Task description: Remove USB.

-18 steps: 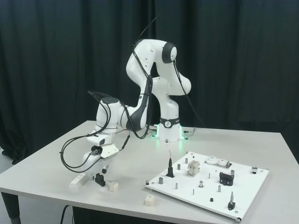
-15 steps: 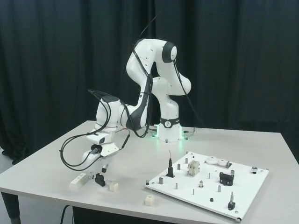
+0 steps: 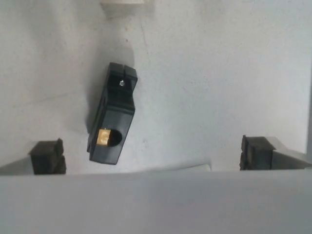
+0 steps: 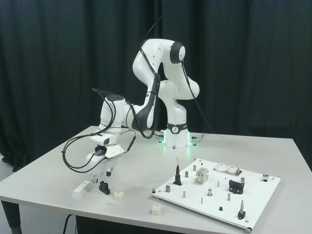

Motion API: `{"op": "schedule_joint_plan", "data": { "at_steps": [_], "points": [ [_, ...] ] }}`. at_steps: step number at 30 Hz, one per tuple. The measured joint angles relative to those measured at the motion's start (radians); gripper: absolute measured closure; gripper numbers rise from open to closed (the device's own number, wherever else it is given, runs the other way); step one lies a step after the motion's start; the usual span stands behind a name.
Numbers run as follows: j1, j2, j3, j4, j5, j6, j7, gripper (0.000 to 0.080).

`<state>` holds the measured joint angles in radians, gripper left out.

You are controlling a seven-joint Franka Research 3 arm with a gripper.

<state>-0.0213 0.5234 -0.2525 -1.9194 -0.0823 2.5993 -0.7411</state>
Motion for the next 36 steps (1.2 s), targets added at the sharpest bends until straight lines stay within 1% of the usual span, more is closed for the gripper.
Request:
{"op": "schedule_joint_plan", "data": {
  "at_steps": [8,15,28,32,36],
  "points": [
    [0.002,-0.007,0.0,0.001,0.01,-0.005,0.011,0.0003],
    [0.006,-0.02,0.001,0.002,0.012,-0.031,0.029,0.0003],
    [0.024,-0.072,0.009,0.015,0.014,-0.163,0.087,0.0003],
    [0.032,-0.088,0.01,0.015,0.021,-0.209,0.106,0.0003],
    [0.044,-0.104,0.012,0.015,0.038,-0.265,0.123,0.0003]
  ]
}}
